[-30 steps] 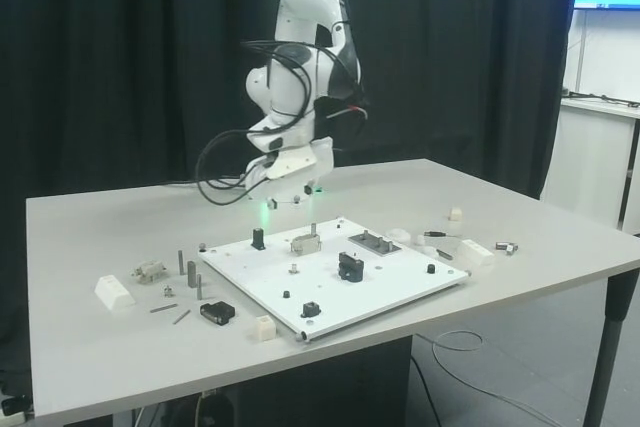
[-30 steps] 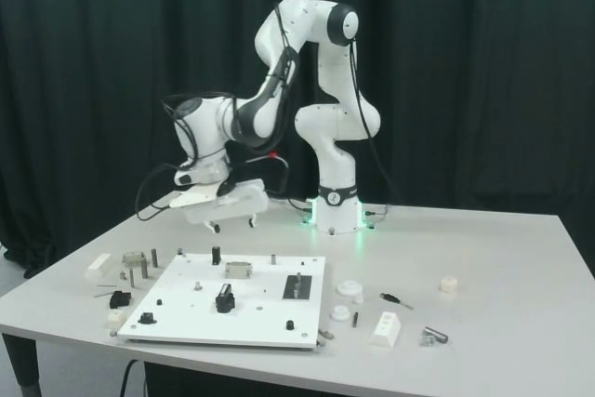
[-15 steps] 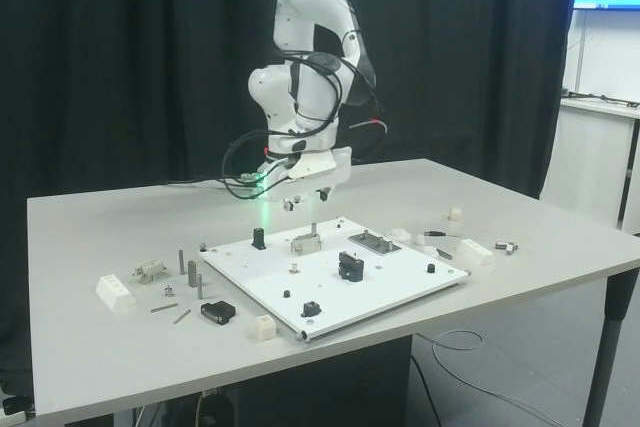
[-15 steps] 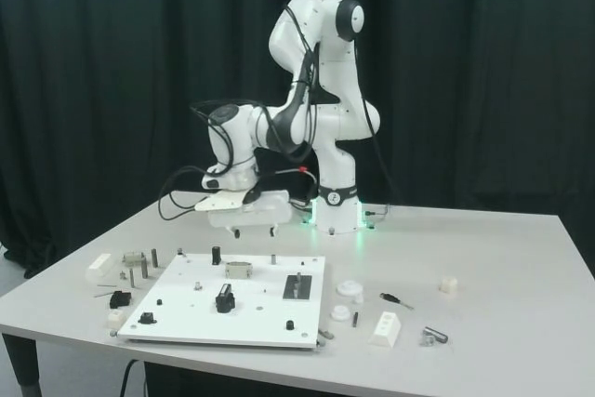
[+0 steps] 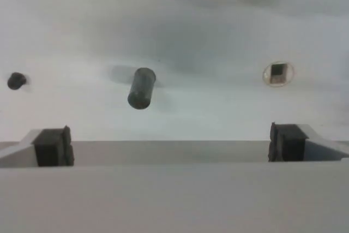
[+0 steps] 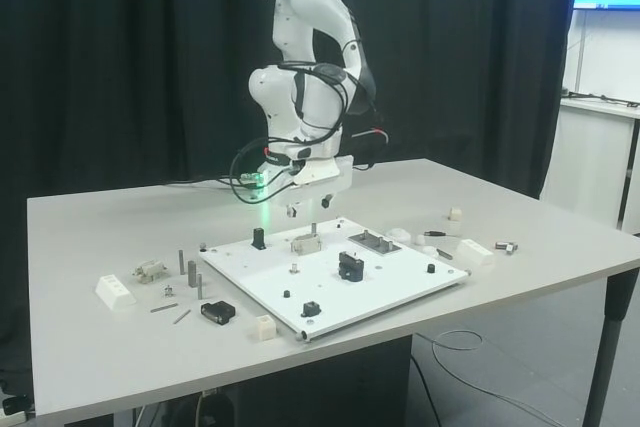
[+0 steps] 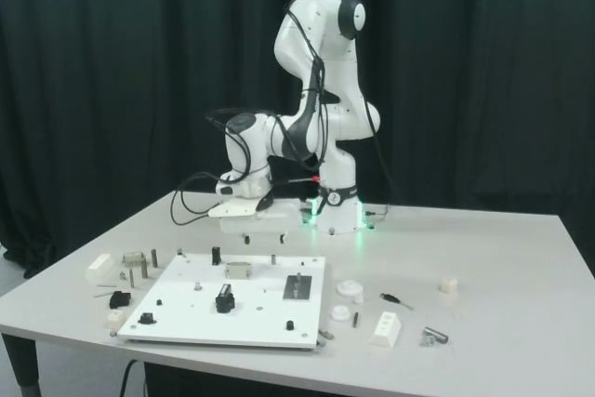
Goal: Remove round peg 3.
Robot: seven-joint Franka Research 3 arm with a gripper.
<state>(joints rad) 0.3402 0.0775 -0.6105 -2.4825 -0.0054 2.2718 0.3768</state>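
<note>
One grey table (image 6: 520, 247), bearing one white arm (image 7: 321, 90) bolted at the far side. One white board (image 6: 335, 282) flat on the table, in front of the arm's base. On the board: two larger black blocks (image 6: 349, 267), one upright black post (image 6: 258, 238) near its far left corner, one metal block (image 6: 305, 243), one dark slotted plate (image 6: 374, 241). Left of the board, off it: two upright grey pegs (image 6: 191, 273) and one white block (image 6: 114, 292). Right of the board: at least two more white blocks (image 6: 476, 252).

One round peg (image 5: 142, 87) standing upright in the board at its far edge, seen in the wrist view below and between the fingertips, touching neither.

One gripper (image 5: 169, 145) hanging above the board's far edge, fingers (image 5: 53, 147) spread wide, nothing between them, well clear of the peg. One small black stud (image 5: 16, 81) and one square-holed socket (image 5: 278, 73) also in the board near the peg.
</note>
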